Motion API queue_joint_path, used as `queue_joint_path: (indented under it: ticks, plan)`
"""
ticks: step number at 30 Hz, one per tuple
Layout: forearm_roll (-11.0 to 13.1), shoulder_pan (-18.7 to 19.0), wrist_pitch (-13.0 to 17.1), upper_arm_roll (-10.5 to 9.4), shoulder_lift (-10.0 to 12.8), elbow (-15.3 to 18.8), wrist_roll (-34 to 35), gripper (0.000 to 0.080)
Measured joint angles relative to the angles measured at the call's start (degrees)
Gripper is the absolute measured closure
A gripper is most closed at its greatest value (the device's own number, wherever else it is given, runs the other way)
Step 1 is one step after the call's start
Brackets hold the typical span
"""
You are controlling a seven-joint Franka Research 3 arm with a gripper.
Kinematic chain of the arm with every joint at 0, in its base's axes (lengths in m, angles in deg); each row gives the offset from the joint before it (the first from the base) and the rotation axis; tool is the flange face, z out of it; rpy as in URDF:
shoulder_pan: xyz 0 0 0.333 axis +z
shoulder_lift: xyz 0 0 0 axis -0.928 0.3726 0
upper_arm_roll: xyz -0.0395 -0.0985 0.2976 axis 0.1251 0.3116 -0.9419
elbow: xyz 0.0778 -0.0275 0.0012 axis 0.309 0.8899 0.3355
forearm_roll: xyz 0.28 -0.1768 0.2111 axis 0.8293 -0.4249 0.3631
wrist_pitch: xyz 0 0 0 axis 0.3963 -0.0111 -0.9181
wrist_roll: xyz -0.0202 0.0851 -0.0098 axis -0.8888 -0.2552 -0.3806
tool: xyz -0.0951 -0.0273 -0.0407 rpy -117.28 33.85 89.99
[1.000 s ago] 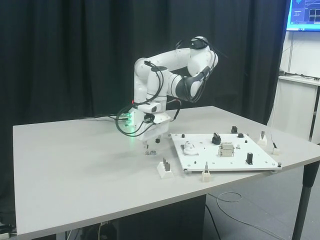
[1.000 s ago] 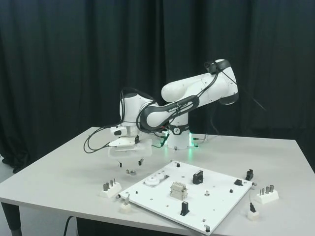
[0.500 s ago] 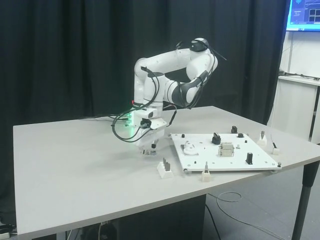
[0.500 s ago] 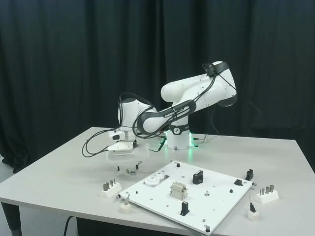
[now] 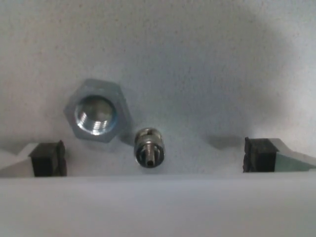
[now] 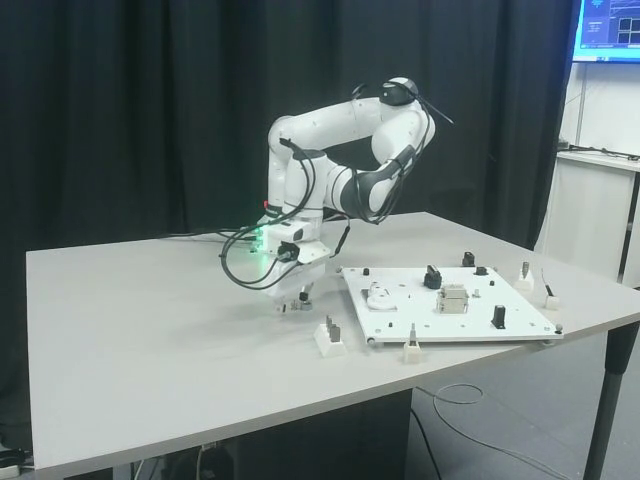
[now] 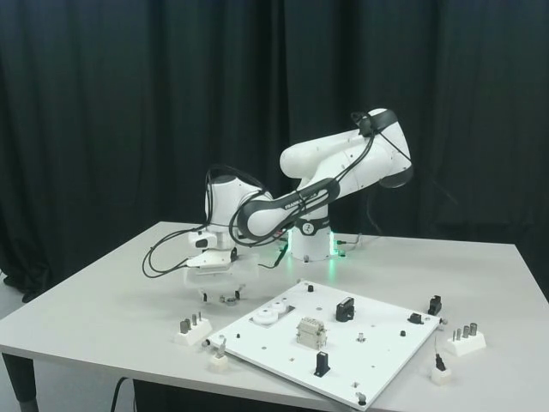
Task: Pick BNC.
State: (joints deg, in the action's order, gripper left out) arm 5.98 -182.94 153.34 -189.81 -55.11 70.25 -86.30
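Here the white board [image 6: 450, 318] on the grey table [image 6: 150, 340] carries several small black and grey fittings, and small white holders [image 6: 329, 341] with upright pins stand just off its edge. The BNC [image 5: 148, 147], a short grey metal cylinder with a ribbed collar, stands on the table between the spread fingers [image 5: 48, 158] of the gripper [image 5: 153, 158], untouched. A grey hex nut [image 5: 98, 111] lies just beside it.

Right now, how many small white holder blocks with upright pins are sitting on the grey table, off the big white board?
4. Two sit before the board's near edge; two sit beyond its far corner. The arm may hide others.
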Motion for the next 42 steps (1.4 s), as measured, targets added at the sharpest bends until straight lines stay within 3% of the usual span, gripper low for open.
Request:
queue_joint_path:
  ticks: [15,16,21,22,30,31,36,37,42]
  plan:
    - [2.3,-0.6,0.5,-0.79,-0.2,0.2,-0.4,0.0003]
    - [2.4,-0.6,0.5,-0.79,-0.2,0.3,-0.4,0.0096]
    - [2.7,-0.7,0.5,-0.8,-0.2,0.4,0.4,0.0096]
    - [2.8,-0.7,0.5,-0.8,-0.2,0.4,0.6,0.0256]
    - [3.6,-0.7,0.2,-0.89,-0.2,0.4,1.4,0.0256]
    - [3.7,-0.7,0.2,-0.89,-0.2,0.4,1.5,0.0614]
    - [3.7,-0.7,0.1,-0.87,-0.2,0.4,1.8,0.0614]
    - [3.7,-0.7,0.1,-0.86,-0.2,0.4,1.9,0.0679]
    - [3.7,-0.6,-0.2,-0.68,-0.2,0.4,2.3,0.0679]
